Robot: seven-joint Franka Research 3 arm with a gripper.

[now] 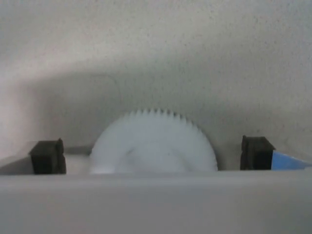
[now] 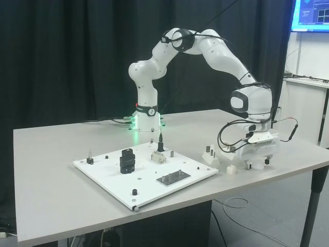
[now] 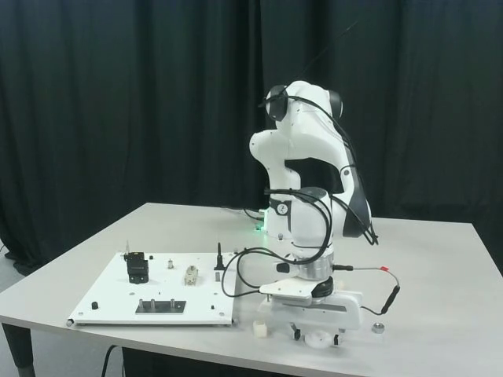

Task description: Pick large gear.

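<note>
One white large gear (image 1: 153, 144) lies between the spread gripper's (image 1: 151, 155) two black fingertips (image 1: 48, 157).

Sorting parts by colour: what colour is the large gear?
White; the large gear shows best in the wrist view.

The white arm (image 3: 302, 157) stands on the grey table (image 3: 440, 259), folded forward and down, with green light at its base. Its gripper (image 3: 317, 336) sits low at the table's near edge, directly over a white toothed gear (image 3: 318, 339) lying flat on the surface. Black cables loop around the wrist. A white board (image 3: 102, 294) lies beside it, carrying a black block (image 3: 137, 269), small pegs and a grey plate (image 3: 160, 306). A small white piece (image 3: 259, 329) rests between board and gripper. A black curtain (image 3: 118, 102) forms the backdrop.
</note>
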